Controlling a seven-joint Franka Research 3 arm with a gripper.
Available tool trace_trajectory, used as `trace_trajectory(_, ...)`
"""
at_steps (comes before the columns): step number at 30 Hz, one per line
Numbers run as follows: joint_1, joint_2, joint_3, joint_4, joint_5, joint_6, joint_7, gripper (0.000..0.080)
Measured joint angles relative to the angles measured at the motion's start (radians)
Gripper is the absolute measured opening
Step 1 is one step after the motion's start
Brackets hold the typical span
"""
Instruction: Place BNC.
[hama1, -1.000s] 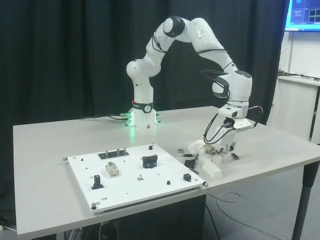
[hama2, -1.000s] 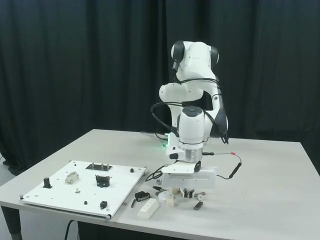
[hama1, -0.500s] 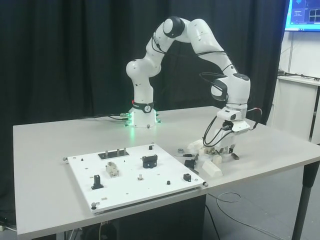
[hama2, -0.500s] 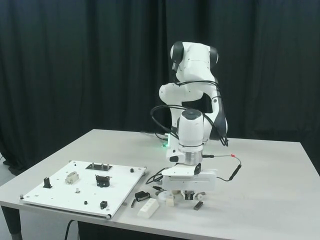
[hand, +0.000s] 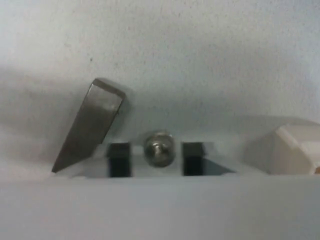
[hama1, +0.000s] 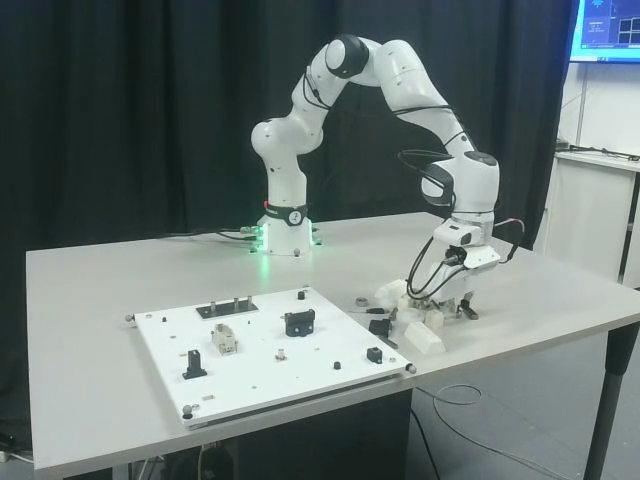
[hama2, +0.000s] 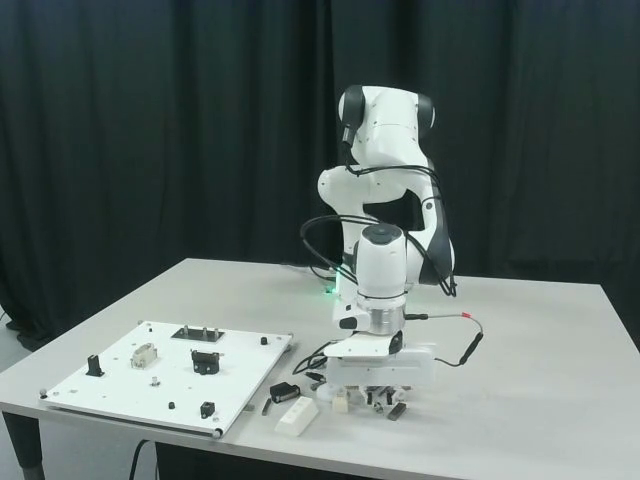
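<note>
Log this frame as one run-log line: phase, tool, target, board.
phase: reaching for part | tool: open, low over table, straddling BNC connector, not closed | white board: apart from the tool

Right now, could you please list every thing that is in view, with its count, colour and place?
grey table: one, grey, carries everything.
white board: one, white, on the table's front part, with small black and grey fixtures on it.
loose parts: several, white and black, on the table between the board and the gripper.
small metal connector: one, grey, on the table between the two fingertips.
flat metal piece: one, grey, lying beside the connector.
white block: one, white, on the connector's other side.
black curtain: black, behind the table.
robot arm: one, white, bolted on the table.
gripper: one, open around the connector, low over the table.
</note>
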Motion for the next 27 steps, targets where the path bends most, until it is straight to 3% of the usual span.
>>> trace_trajectory(5,-0.001,0.0,0.0,0.0,0.0,0.006,0.0,0.0119)
trace_trajectory(6,-0.001,0.0,0.0,0.001,0.0,0.007,0.0,0.0629)
trace_trajectory(12,-0.001,-0.005,0.0,0.004,0.0,0.009,0.0,0.0629)
trace_trajectory(13,-0.001,-0.007,0.0,0.004,0.0,0.008,0.0,0.0757)
trace_trajectory(27,-0.001,-0.038,-0.001,0.004,-0.007,-0.012,-0.003,0.0798)
